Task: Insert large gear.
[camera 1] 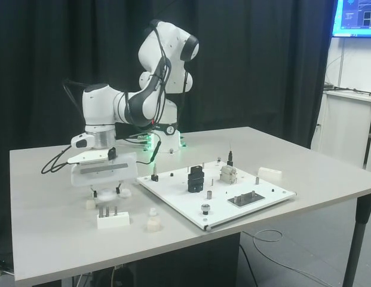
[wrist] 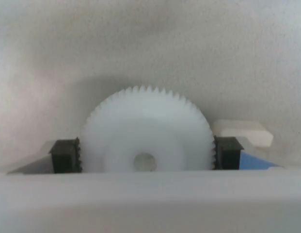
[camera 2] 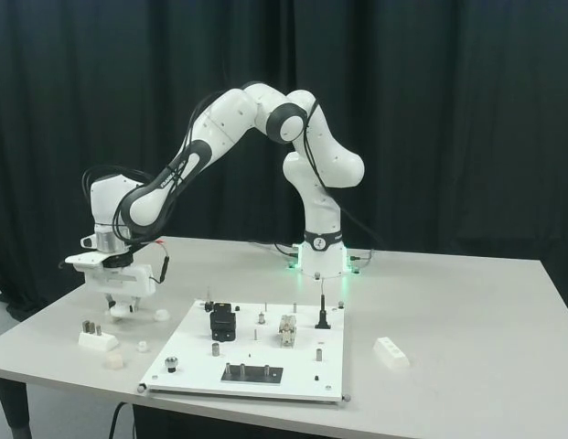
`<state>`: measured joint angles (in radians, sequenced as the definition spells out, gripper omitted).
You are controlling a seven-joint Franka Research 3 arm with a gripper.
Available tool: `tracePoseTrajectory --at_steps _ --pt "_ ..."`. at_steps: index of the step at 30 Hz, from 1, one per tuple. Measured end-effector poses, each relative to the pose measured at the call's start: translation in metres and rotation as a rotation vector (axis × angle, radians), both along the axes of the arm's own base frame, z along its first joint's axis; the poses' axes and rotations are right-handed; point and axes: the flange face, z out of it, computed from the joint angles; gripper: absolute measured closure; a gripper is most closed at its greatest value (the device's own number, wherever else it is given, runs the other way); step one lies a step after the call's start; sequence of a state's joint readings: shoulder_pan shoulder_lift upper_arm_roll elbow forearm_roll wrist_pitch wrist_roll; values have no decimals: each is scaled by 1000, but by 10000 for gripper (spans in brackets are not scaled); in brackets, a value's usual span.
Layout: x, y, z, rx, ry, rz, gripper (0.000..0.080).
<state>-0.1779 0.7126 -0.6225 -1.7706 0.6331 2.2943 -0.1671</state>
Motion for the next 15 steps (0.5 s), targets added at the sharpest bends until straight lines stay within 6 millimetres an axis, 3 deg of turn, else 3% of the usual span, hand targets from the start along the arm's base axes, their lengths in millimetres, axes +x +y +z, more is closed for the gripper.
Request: tracePoseTrajectory --at_steps 15 --pt "-5 -7 6 -10 12 -17 208"
